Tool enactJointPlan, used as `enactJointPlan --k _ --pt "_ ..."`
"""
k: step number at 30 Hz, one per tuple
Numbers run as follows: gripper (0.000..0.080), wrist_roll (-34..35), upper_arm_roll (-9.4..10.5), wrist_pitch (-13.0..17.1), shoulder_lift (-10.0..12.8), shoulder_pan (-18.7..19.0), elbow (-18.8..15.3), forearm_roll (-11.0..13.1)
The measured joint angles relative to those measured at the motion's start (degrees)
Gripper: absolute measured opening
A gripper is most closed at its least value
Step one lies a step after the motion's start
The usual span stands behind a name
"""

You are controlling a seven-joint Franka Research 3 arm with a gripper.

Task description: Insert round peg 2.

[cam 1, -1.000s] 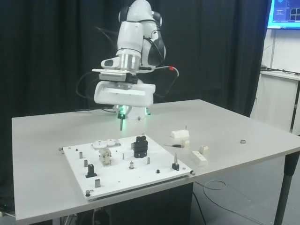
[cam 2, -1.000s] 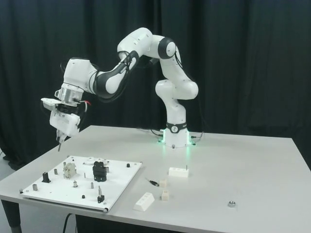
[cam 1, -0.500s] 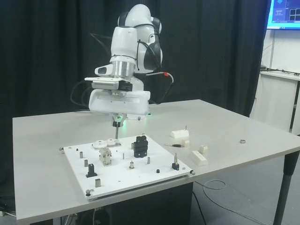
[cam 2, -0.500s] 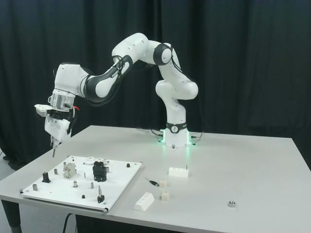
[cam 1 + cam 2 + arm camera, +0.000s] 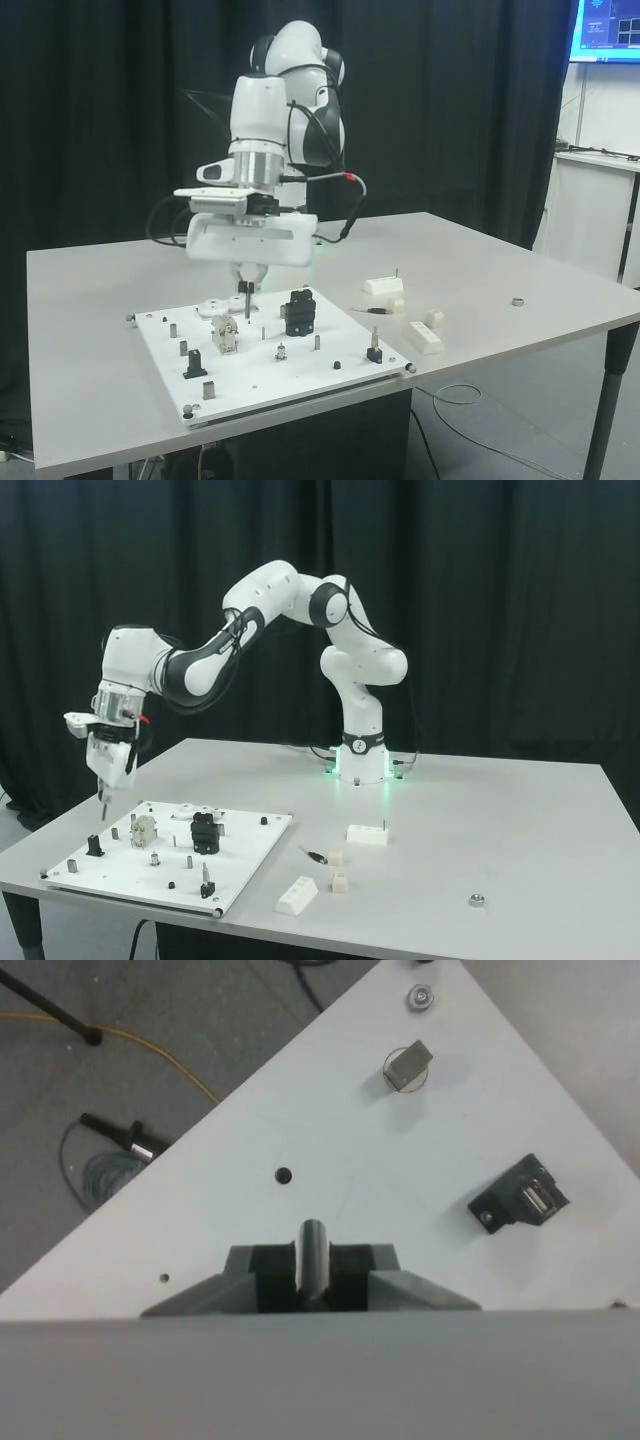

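The white arm (image 5: 250, 620) was stretched over the white board (image 5: 262, 365). Above the board's far edge, the gripper (image 5: 314, 1285) was clamped on the round peg (image 5: 314, 1253), held upright near a small black hole (image 5: 283, 1175).

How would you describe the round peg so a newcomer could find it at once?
Start at the white board on the near part of the grey table. Above the board's far side hangs the gripper of the white arm. The round peg is the thin upright rod held in it; unlike the board's other parts, it hangs clear of the surface.
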Motion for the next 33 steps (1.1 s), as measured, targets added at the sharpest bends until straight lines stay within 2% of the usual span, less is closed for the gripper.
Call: enactJointPlan --k 4,17,33 --pt "0.0064 0.0 0.0 0.0 1.52 -0.23 1.29 1.13" --pt "0.0064 0.0 0.0 -0.29 6.72 -0.83 5.78 2.66" --pt "0.0064 0.0 0.01 -3.97 12.97 -1.57 12.66 5.21"
